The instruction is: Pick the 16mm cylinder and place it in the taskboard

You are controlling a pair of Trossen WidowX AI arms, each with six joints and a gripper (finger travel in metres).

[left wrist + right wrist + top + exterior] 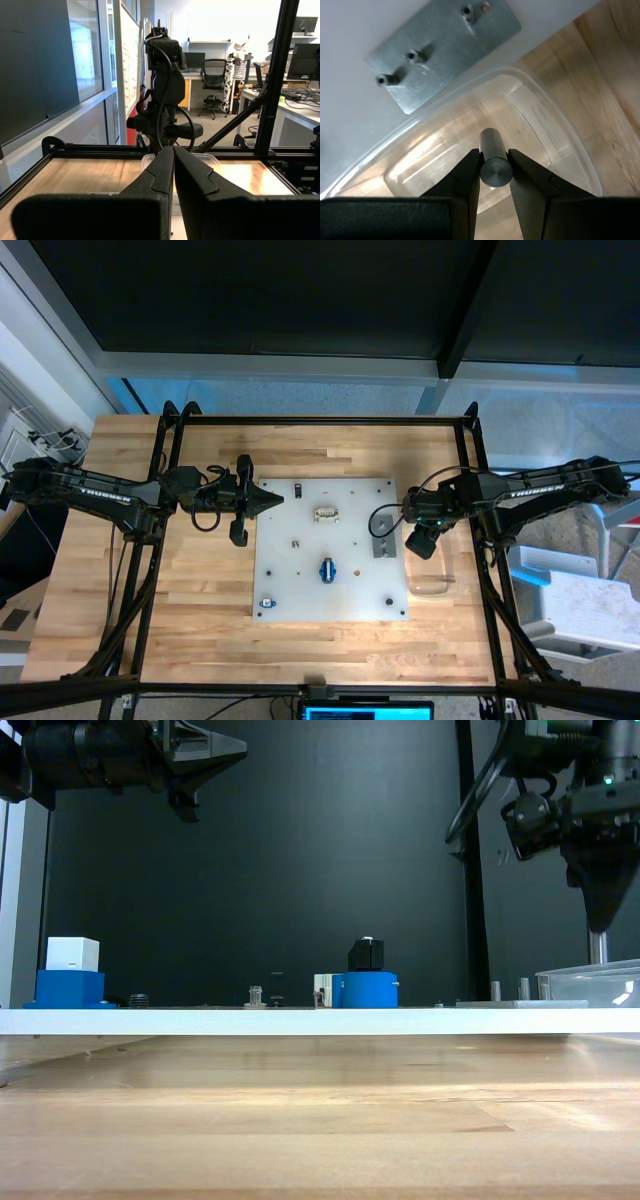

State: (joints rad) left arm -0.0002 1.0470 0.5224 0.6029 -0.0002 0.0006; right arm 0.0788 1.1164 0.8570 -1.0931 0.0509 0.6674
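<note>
Wooden table (200, 640), white taskboard (300, 580) flat on it, clear tray (432, 590) just beside the board.

Clear tray (555, 135): directly beneath the right end effector (494, 156), resting on wood.
Tabletop (200, 640): pale wooden planks, below both end effectors.
Black frame (320, 421): borders the tabletop.
Office chair (216, 70): far beyond the left end effector (173, 150).

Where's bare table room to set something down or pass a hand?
Bare wood: the strip between taskboard and near edge, and the strip beyond its far side. Crowded: the right, where right gripper holds the cylinder over the clear tray; left gripper, shut, hangs over the board's far-left corner.
</note>
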